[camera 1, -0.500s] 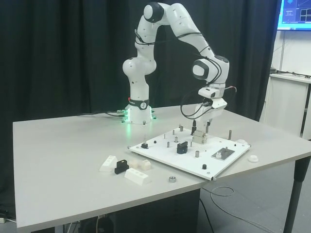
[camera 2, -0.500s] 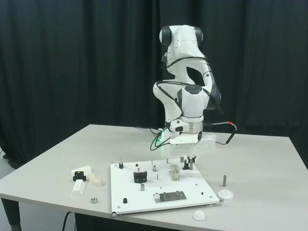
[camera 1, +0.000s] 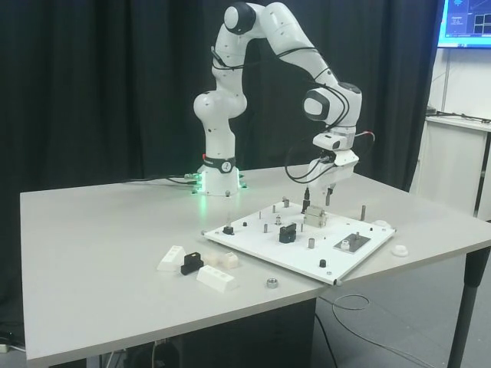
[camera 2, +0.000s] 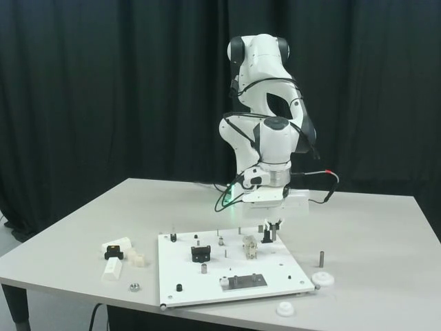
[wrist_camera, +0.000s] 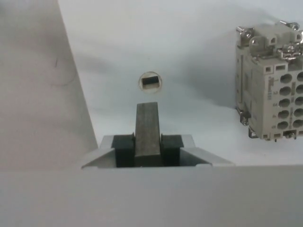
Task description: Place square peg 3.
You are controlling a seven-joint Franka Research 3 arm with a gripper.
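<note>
**Peg 3 held over its hole, arm higher than 0.5 s ago**

The square peg point(wrist_camera: 147, 135) sits clamped between the gripper point(wrist_camera: 148, 146) fingers, long axis pointing straight down. Wrist view: the square hole point(wrist_camera: 150, 81) lies just beyond the peg tip, not yet in line. Both are near the far edge of the white board point(camera 1: 253, 247), beside the grey connector block point(wrist_camera: 272, 80). Judgement: a short lateral correction is needed before descent. Compared with 0.5 s ago, the gripper stands higher above the board.
</note>
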